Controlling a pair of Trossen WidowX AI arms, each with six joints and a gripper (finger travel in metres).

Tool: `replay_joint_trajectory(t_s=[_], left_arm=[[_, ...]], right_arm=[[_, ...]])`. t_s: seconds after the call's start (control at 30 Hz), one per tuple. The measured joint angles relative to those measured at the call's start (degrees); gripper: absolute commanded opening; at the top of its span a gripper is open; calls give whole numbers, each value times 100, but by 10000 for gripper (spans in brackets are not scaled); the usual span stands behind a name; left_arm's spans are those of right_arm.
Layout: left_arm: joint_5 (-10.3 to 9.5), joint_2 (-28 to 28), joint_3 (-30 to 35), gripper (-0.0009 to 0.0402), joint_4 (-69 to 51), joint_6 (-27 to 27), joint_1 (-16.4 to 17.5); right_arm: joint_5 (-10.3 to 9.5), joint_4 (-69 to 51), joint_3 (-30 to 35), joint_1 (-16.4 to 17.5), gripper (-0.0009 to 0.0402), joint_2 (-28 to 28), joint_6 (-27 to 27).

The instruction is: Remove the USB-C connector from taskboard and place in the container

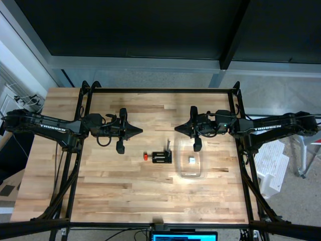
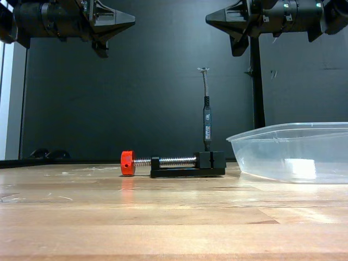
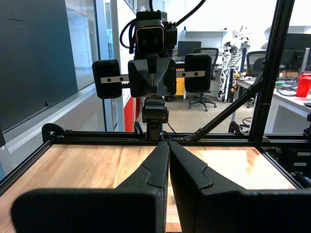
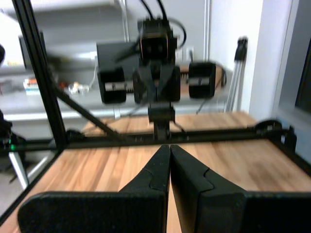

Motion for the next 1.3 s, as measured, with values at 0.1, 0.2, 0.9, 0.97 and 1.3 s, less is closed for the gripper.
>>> replay_joint_trajectory(t_s=[0.1, 0.2, 0.9, 0.97, 1.3], left_arm=[[-2, 0, -2, 0, 0, 0, 0], [0, 0, 0, 0, 0, 0, 0], [0, 0, 0, 0, 0, 0, 0], [0, 0, -2, 0, 0, 0, 0], [-2, 0, 0, 0, 0, 0, 0]], right_arm=[[4, -1014, 398, 57, 0, 0, -42], [4, -2002, 780, 101, 0, 0, -87], [656, -5543, 2461, 743, 0, 1150, -57], [656, -5801, 2664, 772, 0, 1327, -37], [658, -6747, 3462, 846, 16, 2179, 168]])
